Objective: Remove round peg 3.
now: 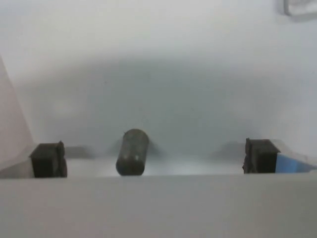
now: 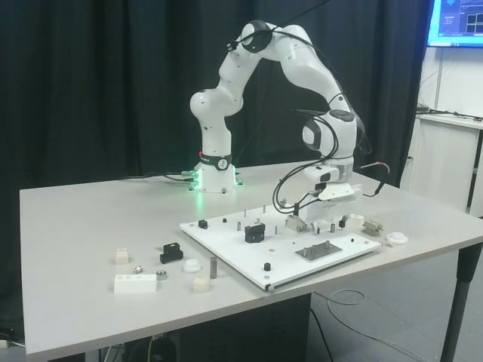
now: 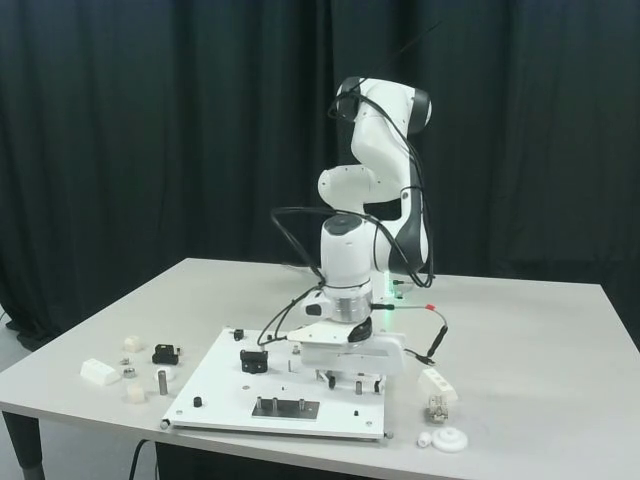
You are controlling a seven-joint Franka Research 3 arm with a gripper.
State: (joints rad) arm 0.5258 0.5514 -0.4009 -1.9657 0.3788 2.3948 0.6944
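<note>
1. The grey table (image 2: 90,219) carries everything. My base is bolted near its far edge, seen from the first room view, with a green glow at its foot.
2. My white arm (image 2: 226,98) rises from that base, arches over at the elbow and comes down with the wrist pointing straight at the board.
3. The flat white assembly board (image 3: 215,395) lies toward the table's front edge in the first room view. It holds several small black blocks, thin upright pins and a grey metal plate (image 3: 285,407).
4. My pincer (image 1: 153,161) hangs low over the board's right half, as the first room view shows it. Its fingers (image 1: 48,159) are spread wide, and neither touches anything.
5. The short grey round peg (image 1: 132,151) stands upright on the white board between my fingers, closer to one than to the other, with clear gaps on both sides.
6. Loose small white and black parts (image 2: 136,283) lie on the table beside the board's left edge. A white round part (image 2: 397,238) sits off its right corner.
</note>
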